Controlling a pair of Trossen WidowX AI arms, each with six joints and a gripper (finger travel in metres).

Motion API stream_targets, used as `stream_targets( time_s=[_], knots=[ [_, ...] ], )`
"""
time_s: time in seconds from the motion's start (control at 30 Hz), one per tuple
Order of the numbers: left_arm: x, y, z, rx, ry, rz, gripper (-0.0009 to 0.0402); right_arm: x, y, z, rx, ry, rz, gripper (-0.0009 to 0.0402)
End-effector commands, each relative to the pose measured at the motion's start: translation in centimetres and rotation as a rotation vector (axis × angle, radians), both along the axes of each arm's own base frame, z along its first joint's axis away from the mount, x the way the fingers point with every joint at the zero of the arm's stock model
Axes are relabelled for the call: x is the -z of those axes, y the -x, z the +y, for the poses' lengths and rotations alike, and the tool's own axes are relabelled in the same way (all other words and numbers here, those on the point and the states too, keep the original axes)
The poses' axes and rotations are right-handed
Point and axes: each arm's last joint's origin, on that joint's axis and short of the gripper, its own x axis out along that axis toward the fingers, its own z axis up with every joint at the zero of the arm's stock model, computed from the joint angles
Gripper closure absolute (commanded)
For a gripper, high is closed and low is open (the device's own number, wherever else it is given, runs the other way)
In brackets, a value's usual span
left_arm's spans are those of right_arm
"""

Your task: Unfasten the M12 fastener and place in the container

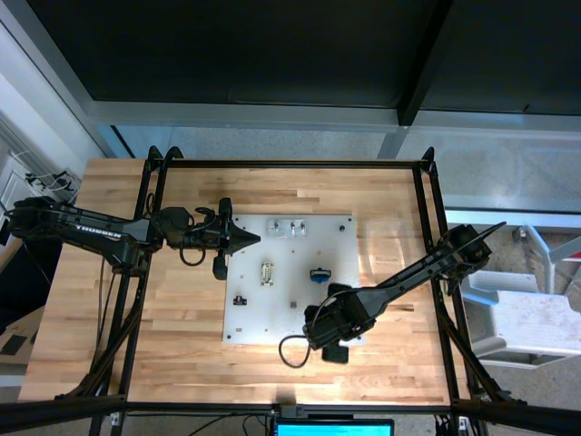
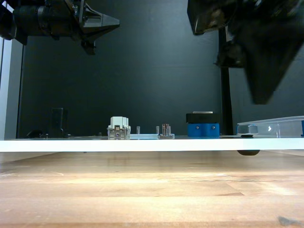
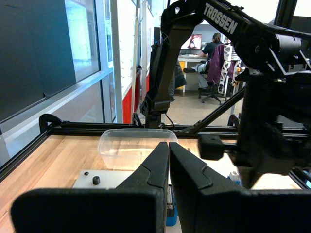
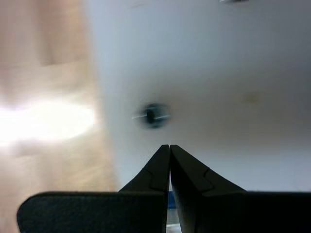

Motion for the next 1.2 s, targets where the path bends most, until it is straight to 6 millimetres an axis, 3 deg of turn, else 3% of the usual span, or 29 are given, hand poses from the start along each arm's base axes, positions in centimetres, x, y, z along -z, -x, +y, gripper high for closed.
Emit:
stream_targets(
  time_s=[0.03,0.47,1.2],
  knots=[
    [0.0,0.0,0.0,0.000,0.000,0.001,0.0393,0.1,-0.3,0.4,-0.024,-0.061,-0.011,0.0393],
    [0.0,0.0,0.0,0.000,0.000,0.000,0.0393,2.4,-1.1,1.2,-0.050,-0.059,0.001,0.0393],
    [0.0,0.0,0.0,0.000,0.000,0.000,0.0393,3.0,-0.9,0.6,-0.022,0.018,0.006,0.0393]
  ],
)
